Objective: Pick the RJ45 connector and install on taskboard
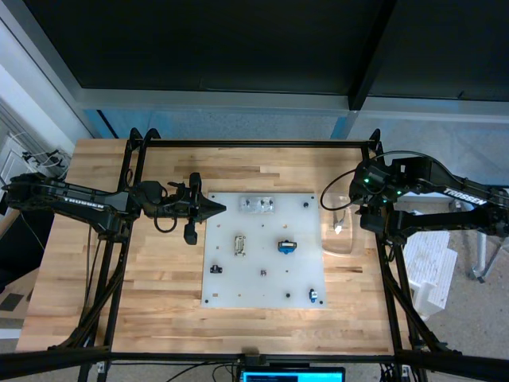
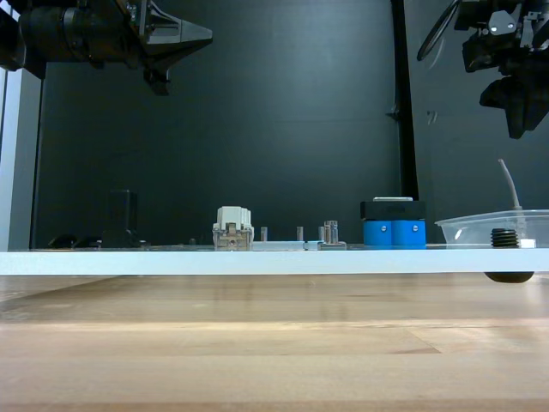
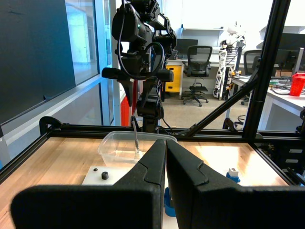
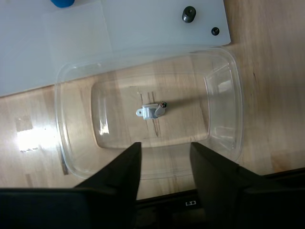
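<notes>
1. The right gripper point(image 4: 164, 149) hung above the clear dish point(image 4: 224, 95), pointing straight down into it. Its fingers were spread apart with nothing between them.
2. The RJ45 connector point(image 4: 151, 111) lay flat on the dish floor, about in the middle. From the wrist cam it showed in line with the gap between the fingers but well below them, no contact.
3. The dish sat on the wooden table point(image 1: 119, 270) just beside the right edge of the taskboard point(image 1: 238, 286), toward the far half of that edge.
4. From the low cam the right gripper was clearly up above the dish rim, not down inside it.
5. The left gripper point(image 1: 215, 208) was held up high over the board's left edge, near the far corner, pointing right across the board. Its fingers were pressed together on nothing.
6. On the board I could make out a blue part point(image 1: 287, 247) right of centre, a beige part point(image 1: 238, 245) left of it, and silver parts point(image 1: 259, 205) at the far side. Neither gripper touched any of them.
</notes>
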{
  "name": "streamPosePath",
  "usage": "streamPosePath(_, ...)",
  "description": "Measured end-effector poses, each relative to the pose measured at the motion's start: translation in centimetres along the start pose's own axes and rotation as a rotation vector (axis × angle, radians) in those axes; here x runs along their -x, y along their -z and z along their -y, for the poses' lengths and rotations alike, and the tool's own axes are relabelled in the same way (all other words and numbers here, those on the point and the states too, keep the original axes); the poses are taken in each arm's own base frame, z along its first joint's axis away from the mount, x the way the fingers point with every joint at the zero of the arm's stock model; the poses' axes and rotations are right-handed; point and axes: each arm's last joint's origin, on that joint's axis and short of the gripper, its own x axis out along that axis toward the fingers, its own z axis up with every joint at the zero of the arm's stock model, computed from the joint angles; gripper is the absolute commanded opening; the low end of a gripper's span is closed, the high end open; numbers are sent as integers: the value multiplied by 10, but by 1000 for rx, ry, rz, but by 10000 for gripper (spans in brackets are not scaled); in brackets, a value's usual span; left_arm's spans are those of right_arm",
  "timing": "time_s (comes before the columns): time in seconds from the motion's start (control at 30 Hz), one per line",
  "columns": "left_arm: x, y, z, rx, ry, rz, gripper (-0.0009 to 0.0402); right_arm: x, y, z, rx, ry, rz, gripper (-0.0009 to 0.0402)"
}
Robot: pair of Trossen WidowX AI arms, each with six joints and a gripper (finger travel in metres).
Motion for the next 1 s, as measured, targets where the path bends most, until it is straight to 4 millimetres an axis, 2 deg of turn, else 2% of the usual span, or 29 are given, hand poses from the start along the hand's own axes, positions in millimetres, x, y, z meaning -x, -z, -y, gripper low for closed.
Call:
streamPosePath(0.2, 0, 0, 0, 0, 0, 0, 0, -8, -6, 6, 23, 8, -54, 239)
streamPosePath(0.33, 0, 0, 0, 0, 0, 0, 0, -16, -9, 7, 40, 8, -68, 260)
streamPosePath(0.77, 0, 0, 0, 0, 0, 0, 0, -57, -5, 8, 6, 4, -79, 255)
streamPosePath(1.0, 0, 0, 0, 0, 0, 0, 0, -65, -9, 3, -14, -15, -99, 255)
